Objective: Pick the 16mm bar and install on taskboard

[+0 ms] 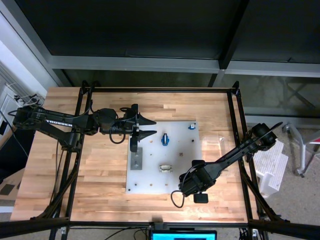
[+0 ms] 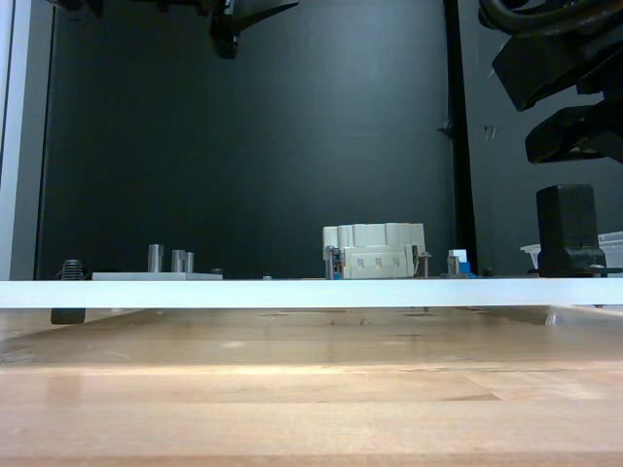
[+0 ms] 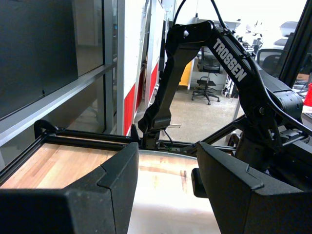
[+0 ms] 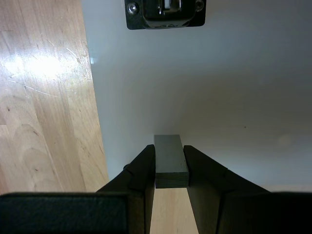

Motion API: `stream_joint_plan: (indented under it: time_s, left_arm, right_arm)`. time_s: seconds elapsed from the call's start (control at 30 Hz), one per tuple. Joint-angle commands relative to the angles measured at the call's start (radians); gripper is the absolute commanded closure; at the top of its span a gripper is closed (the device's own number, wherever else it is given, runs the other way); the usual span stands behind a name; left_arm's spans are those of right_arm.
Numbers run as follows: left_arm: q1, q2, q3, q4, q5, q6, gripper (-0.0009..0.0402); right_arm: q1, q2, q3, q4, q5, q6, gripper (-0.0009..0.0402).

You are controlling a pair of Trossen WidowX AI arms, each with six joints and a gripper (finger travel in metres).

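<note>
Butcher-block table [image 1: 55, 165], black frame [image 1: 236, 125]; dark panel wall [image 1: 150, 25] behind; office chair [image 3: 208, 87] on grey floor [image 3: 195, 117], brightly lit.

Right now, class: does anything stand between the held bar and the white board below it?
Nothing visible does. The right gripper holds the 16mm bar over bare taskboard; the connector lies farther on, apart. The left gripper hangs open over the board's left side.

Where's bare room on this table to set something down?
Bare table wood left of the white board, toward the near edge. Board strip between grey peg block and right hand, which grips the 16mm bar over the board's near-right corner. Crowded: board's far-left under the open left hand, plus blue clip and connector mid-board.
</note>
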Motion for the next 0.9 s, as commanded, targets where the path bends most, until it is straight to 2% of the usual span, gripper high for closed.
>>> stream_joint_plan:
  time_s: [0.03,0.57,0.73,0.9]
  left_arm:
    - [0.0,0.0,0.0,0.0,0.0,0.0,0.0231]
    - [0.0,0.0,0.0,0.0,0.0,0.0,0.0231]
    - [0.0,0.0,0.0,0.0,0.0,0.0,0.0231]
    - [0.0,0.0,0.0,0.0,0.0,0.0,0.0231]
  right_arm:
    - [0.001,-0.001,0.0,0.0,0.001,0.0,0.0366]
    - [0.001,-0.024,0.0,-0.004,-0.001,-0.019,0.0178]
    - [0.002,-0.076,0.0,-0.038,0.0,-0.068,0.0152]
    - [0.002,-0.141,0.0,-0.086,0.002,-0.095,0.0156]
